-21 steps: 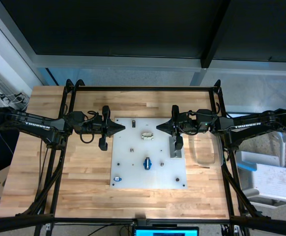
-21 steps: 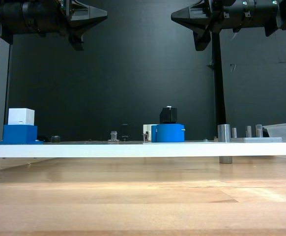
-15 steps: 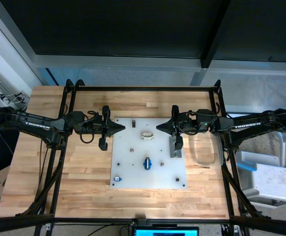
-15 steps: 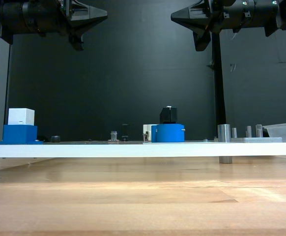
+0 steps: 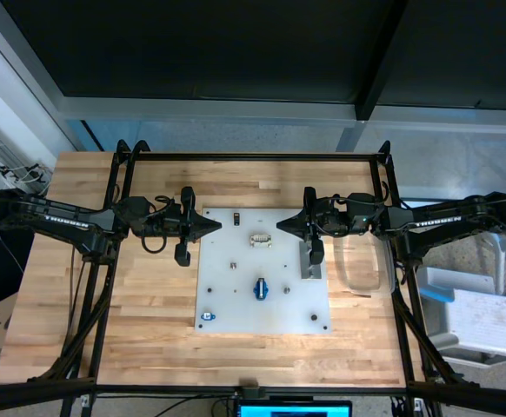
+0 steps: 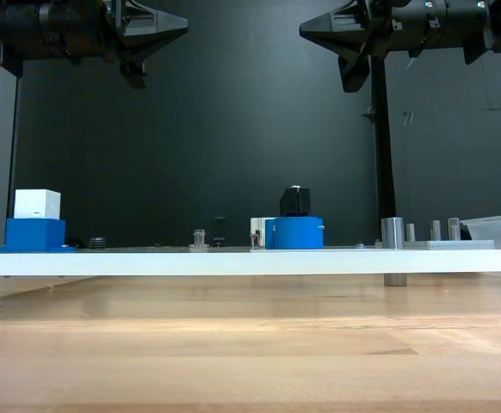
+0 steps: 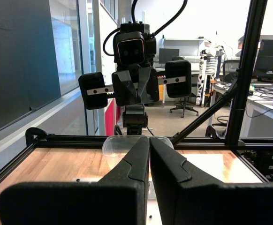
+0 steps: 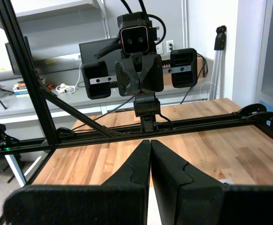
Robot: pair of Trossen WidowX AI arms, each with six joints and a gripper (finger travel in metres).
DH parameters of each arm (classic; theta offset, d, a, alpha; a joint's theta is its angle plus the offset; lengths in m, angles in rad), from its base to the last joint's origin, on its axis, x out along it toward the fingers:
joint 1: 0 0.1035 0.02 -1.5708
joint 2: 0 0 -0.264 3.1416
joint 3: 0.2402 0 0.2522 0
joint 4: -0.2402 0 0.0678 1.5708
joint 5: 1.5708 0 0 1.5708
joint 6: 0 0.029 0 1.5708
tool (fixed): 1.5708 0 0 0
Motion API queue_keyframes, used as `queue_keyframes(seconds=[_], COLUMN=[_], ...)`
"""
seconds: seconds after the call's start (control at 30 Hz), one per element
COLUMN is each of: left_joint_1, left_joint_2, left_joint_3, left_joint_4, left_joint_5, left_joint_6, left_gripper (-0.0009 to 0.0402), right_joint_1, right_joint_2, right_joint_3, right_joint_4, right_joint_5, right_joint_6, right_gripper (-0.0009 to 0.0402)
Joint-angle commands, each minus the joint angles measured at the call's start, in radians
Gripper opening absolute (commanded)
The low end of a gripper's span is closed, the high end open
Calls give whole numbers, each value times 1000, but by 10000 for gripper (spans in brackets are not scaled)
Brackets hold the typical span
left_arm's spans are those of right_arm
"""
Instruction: Pick the 16mm cylinder and place it in the container
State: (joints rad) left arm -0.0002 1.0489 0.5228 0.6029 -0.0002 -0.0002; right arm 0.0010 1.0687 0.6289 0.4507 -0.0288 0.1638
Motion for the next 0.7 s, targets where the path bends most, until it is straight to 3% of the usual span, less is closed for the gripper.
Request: queue_keyframes(seconds=[0.03, 0.1, 0.7], left_joint_1=[0, 0, 0], left_joint_2=[0, 0, 0], left_joint_3=[0, 0, 0], left_joint_4=[0, 0, 0], left_joint_5=[0, 0, 0], left_joint_6=[0, 0, 0], left_gripper=[0, 0, 0], right_joint_1=[1, 2, 21], right_joint_2=[0, 2, 109], right_joint_3=[46, 87, 507], right_joint_4=[-99, -177, -1186], right_joint_5=[-6, -27, -25], right_joint_6=[4, 3, -1], right_gripper=[0, 0, 0])
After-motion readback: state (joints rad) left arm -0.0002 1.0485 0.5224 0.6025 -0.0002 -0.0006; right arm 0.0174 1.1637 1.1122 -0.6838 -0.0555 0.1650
